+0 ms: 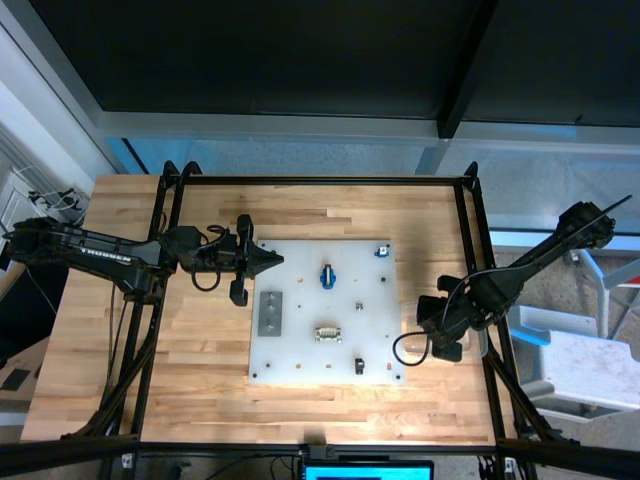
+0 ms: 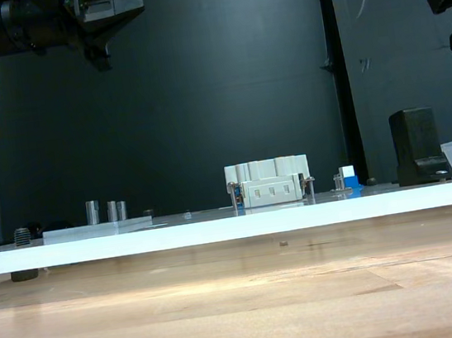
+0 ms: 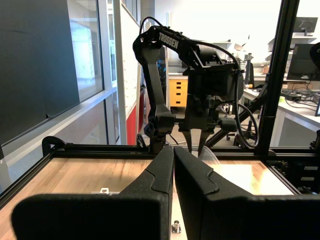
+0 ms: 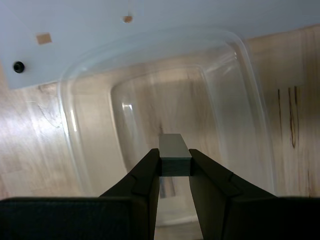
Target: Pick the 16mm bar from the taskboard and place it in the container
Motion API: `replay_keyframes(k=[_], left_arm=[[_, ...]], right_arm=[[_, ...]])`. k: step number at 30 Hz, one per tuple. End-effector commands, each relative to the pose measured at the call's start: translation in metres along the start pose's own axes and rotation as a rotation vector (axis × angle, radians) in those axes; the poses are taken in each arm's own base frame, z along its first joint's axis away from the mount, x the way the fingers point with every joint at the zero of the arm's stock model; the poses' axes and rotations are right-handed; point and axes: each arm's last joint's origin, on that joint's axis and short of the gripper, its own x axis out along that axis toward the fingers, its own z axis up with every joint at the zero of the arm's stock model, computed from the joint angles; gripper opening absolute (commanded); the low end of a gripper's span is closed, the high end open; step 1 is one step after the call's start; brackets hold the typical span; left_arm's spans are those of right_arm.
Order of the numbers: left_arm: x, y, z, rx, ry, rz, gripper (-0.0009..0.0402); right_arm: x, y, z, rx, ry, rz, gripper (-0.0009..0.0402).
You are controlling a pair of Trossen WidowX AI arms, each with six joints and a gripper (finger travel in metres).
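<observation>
My right gripper is shut on the 16mm bar, a short grey metal bar standing between its fingertips, directly above the clear plastic container. In the high view the right gripper hangs just off the right edge of the white taskboard, with the container beneath it. The left gripper hovers at the board's upper-left corner, shut and holding nothing; its fingers meet in the left wrist view. The grey metal block lies on the board's left side.
The board carries a blue knob, a silver connector, a small blue-white part and a black block. A black frame surrounds the wooden table.
</observation>
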Motion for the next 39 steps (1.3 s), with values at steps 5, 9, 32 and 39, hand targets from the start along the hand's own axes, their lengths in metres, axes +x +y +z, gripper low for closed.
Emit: replay_keyframes(k=[5, 9, 32, 39], left_arm=[[0.0, 0.0001, 0.0001, 0.0, 0.0, 0.0, 0.0], [0.0, 0.0, 0.0001, 0.0, 0.0, 0.0, 0.0], [0.0, 0.0001, 0.0002, 0.0, -0.001, 0.0, 0.0], [0.0, 0.0, 0.0001, 0.0, 0.0, 0.0, 0.0]], right_arm=[[0.0056, -0.0036, -0.0052, 0.016, 0.028, 0.002, 0.0023], [0.006, -0.0037, -0.0054, 0.018, 0.029, 0.0, 0.0027], [0.0063, -0.0032, -0.0051, 0.042, 0.028, 0.002, 0.018], [0.0063, -0.0031, -0.0051, 0.042, 0.029, 0.003, 0.0211]])
